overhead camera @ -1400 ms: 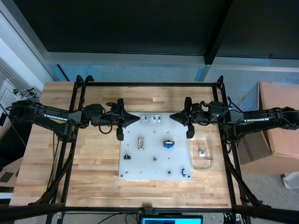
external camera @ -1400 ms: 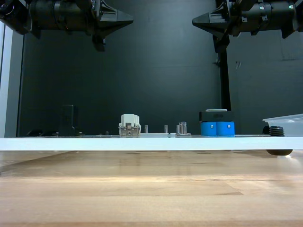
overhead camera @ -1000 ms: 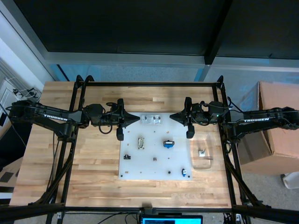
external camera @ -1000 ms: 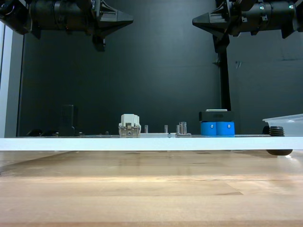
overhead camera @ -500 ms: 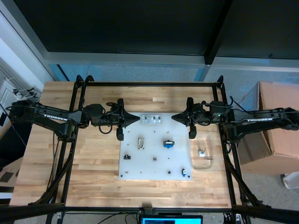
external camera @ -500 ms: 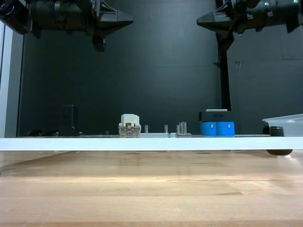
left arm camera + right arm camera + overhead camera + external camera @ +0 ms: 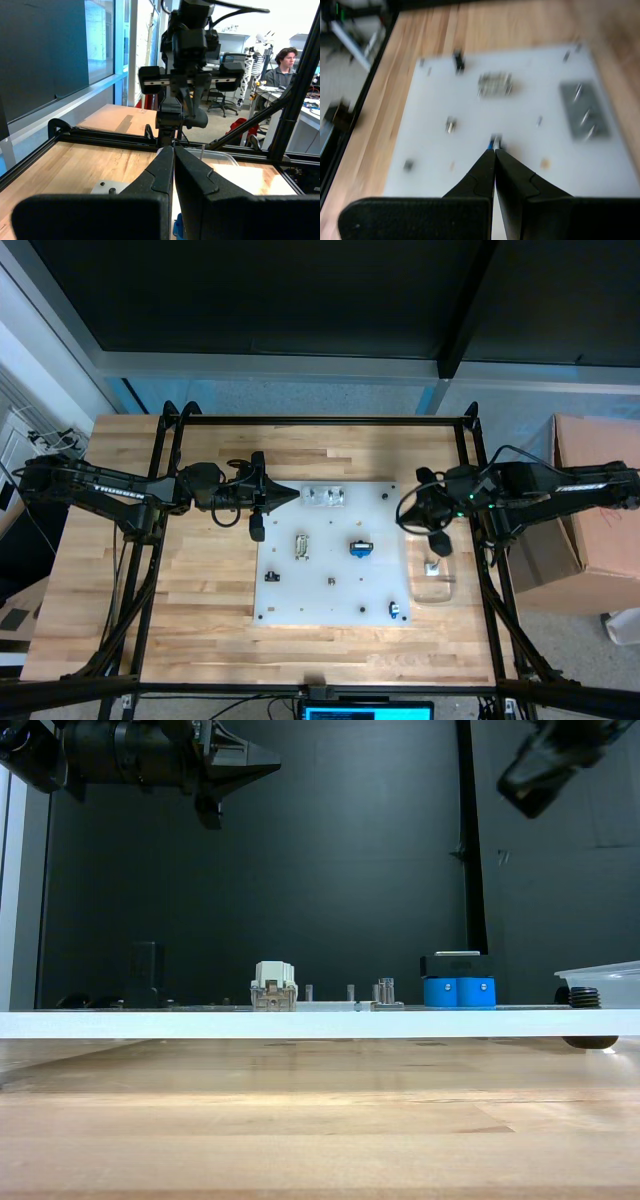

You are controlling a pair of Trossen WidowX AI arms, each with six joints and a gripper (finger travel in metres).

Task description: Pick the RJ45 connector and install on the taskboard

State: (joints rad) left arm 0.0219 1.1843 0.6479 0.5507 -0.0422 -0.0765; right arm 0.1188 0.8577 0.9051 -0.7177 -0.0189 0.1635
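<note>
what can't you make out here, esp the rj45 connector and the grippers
1. RJ45 connector: seemingly the pale part lying free in the clear tray, too small in high view to confirm.
2. Its seat on the taskboard: fittings too small in high view, blurred in right wrist view.
3. The left gripper, shut, over the board's left side; right gripper, shut, over its right edge: low view's top edge clips both.

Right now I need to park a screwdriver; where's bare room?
Bare table left of the taskboard and along its near edge. Crowded: left end effector over its far-left corner, right end effector over its right edge, RJ45 connector free in the tray.
</note>
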